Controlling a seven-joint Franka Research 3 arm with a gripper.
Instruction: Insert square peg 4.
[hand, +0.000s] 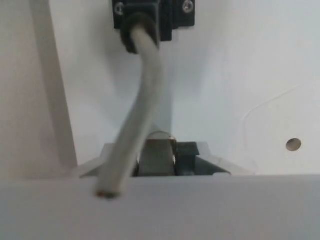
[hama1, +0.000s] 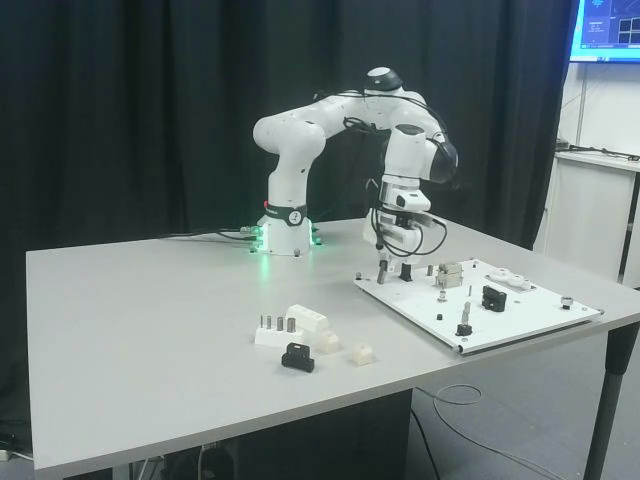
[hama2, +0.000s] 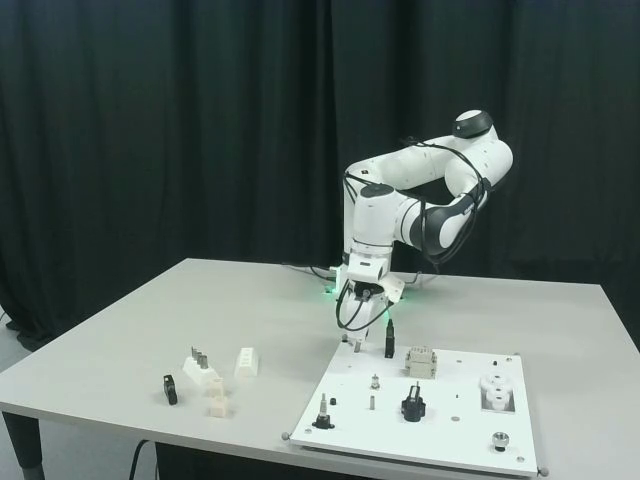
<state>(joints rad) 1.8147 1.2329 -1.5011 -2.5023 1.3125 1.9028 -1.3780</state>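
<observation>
Over white board (hama2: 440, 425) near corner: gripper (hama2: 357, 338) low, peg (hand: 157, 156) between fingers; jaw state unclear. No readable labels.

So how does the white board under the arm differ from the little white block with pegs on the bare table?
The white board is a wide flat plate; the peg block is small and chunky. The board carries many fixtures, the block a few upright pegs. The gripper hangs over the board, well away from the block. Both are white, on the grey table.
</observation>
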